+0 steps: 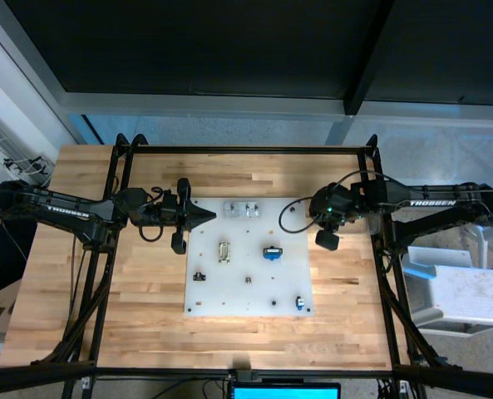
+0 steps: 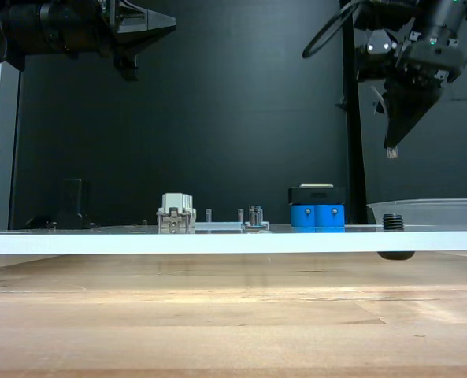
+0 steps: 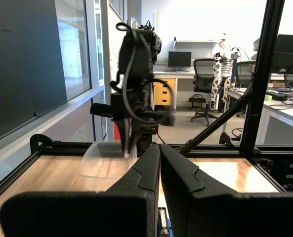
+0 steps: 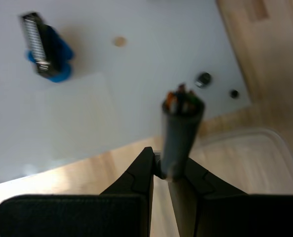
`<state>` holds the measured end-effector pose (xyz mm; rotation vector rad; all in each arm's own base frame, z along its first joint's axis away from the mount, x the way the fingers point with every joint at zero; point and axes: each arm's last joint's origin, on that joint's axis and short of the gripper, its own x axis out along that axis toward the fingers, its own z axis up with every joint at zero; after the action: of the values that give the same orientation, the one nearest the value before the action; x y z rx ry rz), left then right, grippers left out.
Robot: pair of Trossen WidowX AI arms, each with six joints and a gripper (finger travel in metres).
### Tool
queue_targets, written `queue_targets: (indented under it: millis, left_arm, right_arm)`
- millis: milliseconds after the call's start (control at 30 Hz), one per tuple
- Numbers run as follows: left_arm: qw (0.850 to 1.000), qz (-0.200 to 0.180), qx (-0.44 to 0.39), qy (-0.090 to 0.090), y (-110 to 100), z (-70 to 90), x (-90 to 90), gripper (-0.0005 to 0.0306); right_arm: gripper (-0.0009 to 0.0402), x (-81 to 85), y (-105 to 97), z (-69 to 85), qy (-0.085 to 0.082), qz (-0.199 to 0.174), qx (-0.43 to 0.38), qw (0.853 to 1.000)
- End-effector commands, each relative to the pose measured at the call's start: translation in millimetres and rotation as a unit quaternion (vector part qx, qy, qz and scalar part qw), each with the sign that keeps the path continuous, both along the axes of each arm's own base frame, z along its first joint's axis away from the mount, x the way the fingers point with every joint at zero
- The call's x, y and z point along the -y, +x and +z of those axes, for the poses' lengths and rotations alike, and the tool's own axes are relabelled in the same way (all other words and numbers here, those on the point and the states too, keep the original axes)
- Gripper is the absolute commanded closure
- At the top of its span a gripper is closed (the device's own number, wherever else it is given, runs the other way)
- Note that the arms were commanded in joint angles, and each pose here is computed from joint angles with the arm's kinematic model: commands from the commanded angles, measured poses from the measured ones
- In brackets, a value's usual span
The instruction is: Remove the rj45 connector and place it in the container
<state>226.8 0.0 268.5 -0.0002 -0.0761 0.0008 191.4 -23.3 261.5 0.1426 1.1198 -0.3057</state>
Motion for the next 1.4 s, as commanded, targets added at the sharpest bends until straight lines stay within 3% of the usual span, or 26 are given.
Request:
queue_targets:
  millis: [33,300,633,767,1167,1400]
  left_arm:
    - [1.000,0.000,0.000,0.000,0,0.1,-0.1,0.0300]
    - [1.000,0.000,0.000,0.000,0,0.1,-0.1,0.0300]
    - [1.000,0.000,0.000,0.000,0,0.1,0.0,0.0300]
    - [1.000,0.000,0.000,0.000,0,0.2,-0.1,0.0300]
    - [1.000,0.000,0.000,0.000,0,0.1,-0.1,0.0300]
    - [1.000,0.000,0.000,0.000,0,0.1,-0.1,0.0300]
  right_arm:
    - [0.0393,12.7,-8,-1.4,-0.001,-0.030,-0.018,0.999]
    - [0.0393,37.4,-30,-3.8,0.008,-0.095,-0.078,0.992]
    - [0.0386,47.1,-48,-13.5,0.009,-0.139,-0.124,0.982]
    - [0.0354,47.3,-54,-20.1,-0.002,-0.151,-0.139,0.979]
    - [0.0214,46.3,-56,-26.0,0.003,-0.159,-0.147,0.976]
    - [0.0169,46.4,-56,-26.0,0.003,-0.159,-0.146,0.976]
